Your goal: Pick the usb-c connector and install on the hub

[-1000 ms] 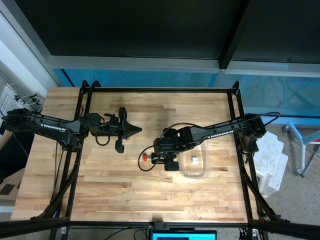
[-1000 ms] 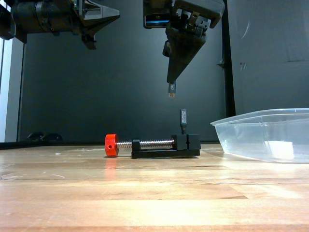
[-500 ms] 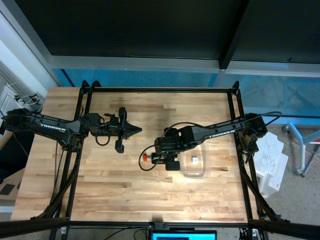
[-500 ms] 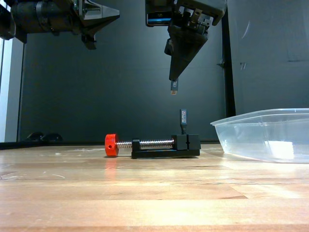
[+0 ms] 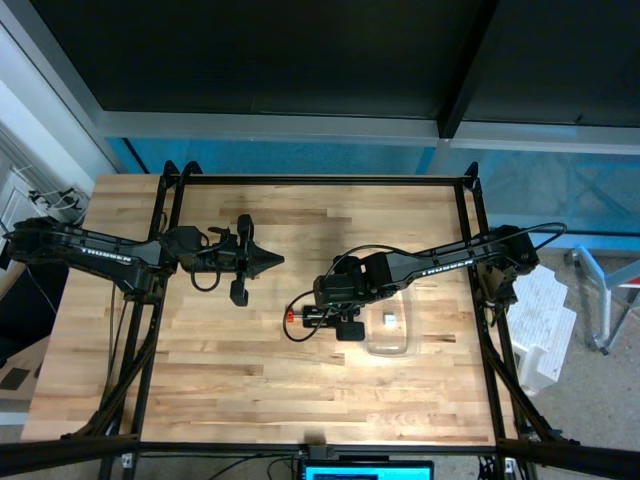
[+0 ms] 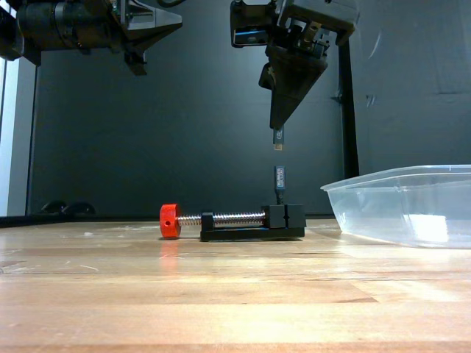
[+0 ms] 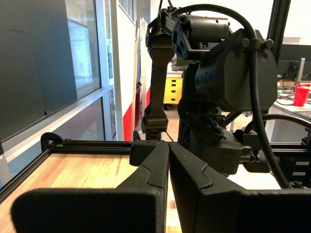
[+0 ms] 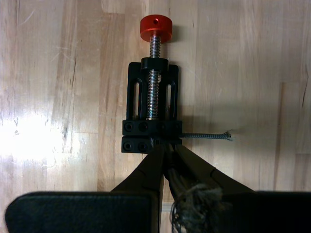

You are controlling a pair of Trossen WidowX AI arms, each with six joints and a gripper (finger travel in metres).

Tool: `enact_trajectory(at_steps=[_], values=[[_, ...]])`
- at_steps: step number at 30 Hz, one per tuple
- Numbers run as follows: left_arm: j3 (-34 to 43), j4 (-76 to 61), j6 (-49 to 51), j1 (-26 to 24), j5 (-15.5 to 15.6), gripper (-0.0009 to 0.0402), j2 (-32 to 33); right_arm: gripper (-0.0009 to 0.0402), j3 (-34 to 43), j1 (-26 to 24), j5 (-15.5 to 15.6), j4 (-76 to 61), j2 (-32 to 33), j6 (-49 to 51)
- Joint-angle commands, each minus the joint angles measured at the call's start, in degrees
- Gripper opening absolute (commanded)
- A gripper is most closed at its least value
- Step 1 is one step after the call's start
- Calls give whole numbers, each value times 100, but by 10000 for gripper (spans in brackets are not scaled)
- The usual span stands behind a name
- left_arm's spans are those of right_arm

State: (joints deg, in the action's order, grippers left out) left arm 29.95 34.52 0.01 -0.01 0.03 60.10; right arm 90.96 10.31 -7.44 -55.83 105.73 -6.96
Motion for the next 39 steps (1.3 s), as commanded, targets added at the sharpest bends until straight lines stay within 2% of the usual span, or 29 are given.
enact_trajectory(at_steps=[1,39], values=[[0,0,0,0,0,0,2,0,-7,7,0,4,-2,-13],[0,0,0,0,-2,0,2,0,-278,50,2,389,13,-264]])
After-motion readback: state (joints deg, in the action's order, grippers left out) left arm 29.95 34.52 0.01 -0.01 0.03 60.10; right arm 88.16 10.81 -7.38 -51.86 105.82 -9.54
